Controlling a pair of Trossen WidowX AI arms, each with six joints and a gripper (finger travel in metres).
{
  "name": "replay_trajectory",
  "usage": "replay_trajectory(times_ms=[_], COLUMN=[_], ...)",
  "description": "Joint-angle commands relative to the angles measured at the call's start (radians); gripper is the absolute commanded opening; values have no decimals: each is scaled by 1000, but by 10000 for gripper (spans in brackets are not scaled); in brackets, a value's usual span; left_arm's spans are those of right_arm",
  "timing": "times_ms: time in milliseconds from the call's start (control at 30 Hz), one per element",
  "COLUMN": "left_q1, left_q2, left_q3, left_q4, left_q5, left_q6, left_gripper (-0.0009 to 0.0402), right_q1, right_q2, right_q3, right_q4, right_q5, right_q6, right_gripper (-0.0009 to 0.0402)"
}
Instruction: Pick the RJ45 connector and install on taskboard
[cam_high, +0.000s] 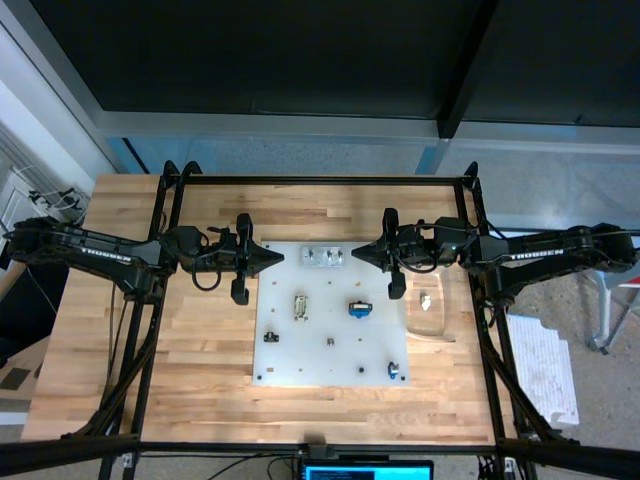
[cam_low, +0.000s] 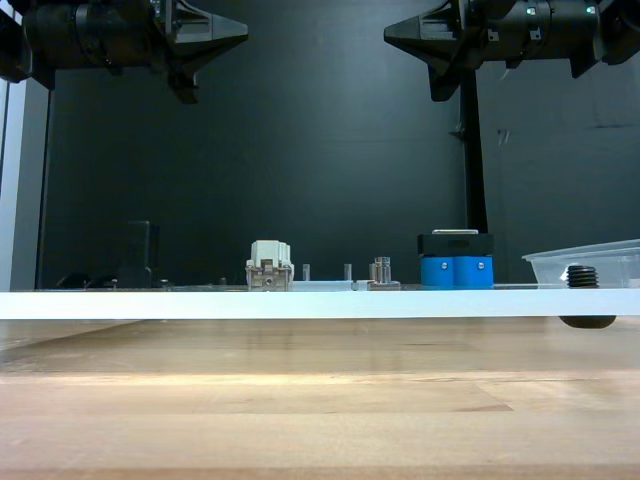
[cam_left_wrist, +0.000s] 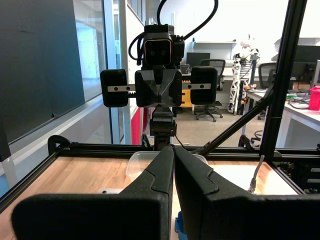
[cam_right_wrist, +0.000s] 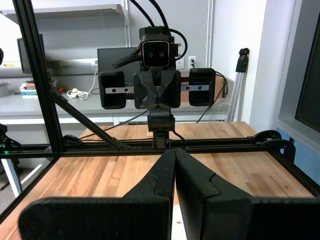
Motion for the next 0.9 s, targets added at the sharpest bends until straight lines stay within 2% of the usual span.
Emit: replay_trajectory(times_ms=[33, 900], left_q1=[0, 0], left_q2=[0, 0], left_q3=[0, 0], left_q4=[0, 0], left_q5=[0, 0], left_q6=[0, 0], left_gripper=[0, 0], right_q1=[0, 0], right_q2=[0, 0], right_q3=[0, 0], right_q4=[0, -22], right_q5=[0, 0], right_q6=[1, 1], right_gripper=[0, 0])
